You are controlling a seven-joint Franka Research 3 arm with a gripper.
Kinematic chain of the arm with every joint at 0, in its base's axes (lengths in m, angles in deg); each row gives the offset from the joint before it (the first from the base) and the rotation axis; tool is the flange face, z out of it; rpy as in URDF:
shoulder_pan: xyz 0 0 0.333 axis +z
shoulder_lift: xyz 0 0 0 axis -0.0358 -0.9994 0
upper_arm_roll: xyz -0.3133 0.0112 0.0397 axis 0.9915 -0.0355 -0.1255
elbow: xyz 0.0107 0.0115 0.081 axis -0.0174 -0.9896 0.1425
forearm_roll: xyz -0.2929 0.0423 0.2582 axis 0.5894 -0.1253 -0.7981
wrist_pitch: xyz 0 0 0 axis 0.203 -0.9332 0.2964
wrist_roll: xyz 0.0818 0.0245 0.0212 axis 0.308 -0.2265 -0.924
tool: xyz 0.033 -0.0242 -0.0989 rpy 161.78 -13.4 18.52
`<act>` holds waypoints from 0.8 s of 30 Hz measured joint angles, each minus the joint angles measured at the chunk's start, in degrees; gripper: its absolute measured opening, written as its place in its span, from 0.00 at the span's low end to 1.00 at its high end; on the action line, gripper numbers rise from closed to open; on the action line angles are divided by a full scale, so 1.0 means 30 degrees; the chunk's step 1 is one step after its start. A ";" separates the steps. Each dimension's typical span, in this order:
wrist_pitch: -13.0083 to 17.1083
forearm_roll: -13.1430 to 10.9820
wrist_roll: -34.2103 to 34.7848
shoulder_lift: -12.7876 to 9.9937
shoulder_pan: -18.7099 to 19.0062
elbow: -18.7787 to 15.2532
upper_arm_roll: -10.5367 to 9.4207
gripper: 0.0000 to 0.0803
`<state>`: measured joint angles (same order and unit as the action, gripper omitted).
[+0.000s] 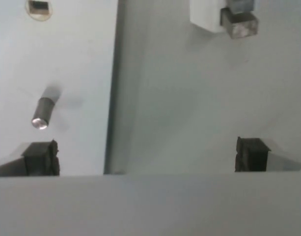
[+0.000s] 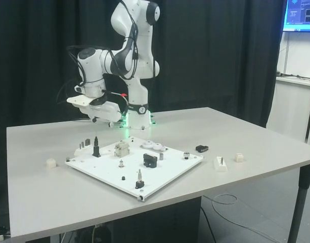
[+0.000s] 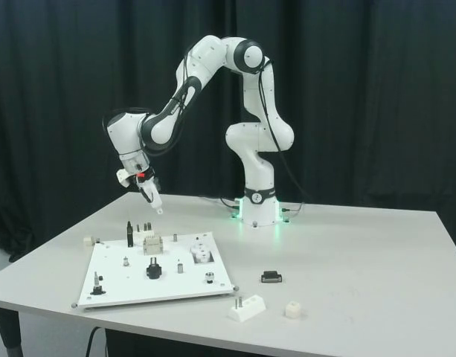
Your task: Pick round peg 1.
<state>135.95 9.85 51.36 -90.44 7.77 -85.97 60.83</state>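
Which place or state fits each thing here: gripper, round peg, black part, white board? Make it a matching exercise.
Things:
1 gripper
2 round peg
3 black part
4 white board

Places or states:
A lies on the grey table, bearing parts
B stands on the board
C hangs in the air, open
D lies on the table, off the board

Pairs: 1-C, 2-B, 3-D, 4-A

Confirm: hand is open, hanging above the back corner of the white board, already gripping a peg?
Not gripping. The wrist view shows the hand open with nothing between its fingertips; a round peg stands free on the white board below. The rest holds: the first room view shows the hand in the air above the board's back corner.
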 joint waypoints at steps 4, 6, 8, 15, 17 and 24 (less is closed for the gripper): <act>-0.0193 0.0372 0.0000 0.0145 0.0000 0.0084 0.0081 1.00; -0.0281 0.0501 0.0000 0.0232 0.0000 0.0103 0.0112 1.00; -0.0354 0.0663 0.0000 0.0328 0.0000 0.0108 0.0137 1.00; -0.0610 0.1153 0.0000 0.0629 0.0001 0.0145 0.0162 1.00; -0.0623 0.1338 0.0000 0.0707 0.0008 0.0157 0.0162 1.00; -0.0624 0.1960 -0.0024 0.0999 0.0129 0.0170 0.0134 1.00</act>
<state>134.08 15.72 51.29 -87.44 8.15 -85.46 61.23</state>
